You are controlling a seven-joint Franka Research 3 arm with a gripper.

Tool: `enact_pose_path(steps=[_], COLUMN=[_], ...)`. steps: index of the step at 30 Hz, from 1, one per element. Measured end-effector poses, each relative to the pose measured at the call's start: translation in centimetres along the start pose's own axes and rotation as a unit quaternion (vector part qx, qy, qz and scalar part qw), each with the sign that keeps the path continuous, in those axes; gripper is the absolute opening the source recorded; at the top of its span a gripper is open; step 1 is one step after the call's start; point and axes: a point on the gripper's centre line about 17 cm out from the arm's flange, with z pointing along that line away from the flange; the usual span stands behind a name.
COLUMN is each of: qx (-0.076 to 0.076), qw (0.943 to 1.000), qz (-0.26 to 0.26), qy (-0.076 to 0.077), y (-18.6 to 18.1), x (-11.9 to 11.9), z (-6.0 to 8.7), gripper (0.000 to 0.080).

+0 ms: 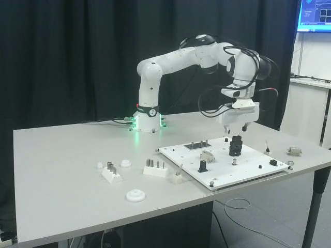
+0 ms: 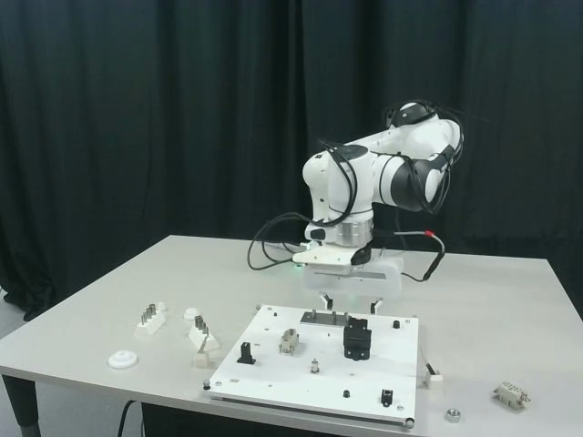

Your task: Pick Ethernet.

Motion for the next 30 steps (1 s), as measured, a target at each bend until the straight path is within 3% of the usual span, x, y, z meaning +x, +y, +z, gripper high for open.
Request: enact_pose_path(steps=[13,21,30], qx=[-0.006,-0.035,-0.063], qw=[0.9996,0.9984,0.9964], qz=[-0.011,-0.017,-0.031], qy=[0.026,0.04,0.046], y=[1.0,5.1,11.4], x=[1.9,3.6,5.2], z=[-2.9,-4.3,-4.8], gripper=[0.08,0.08,0.08])
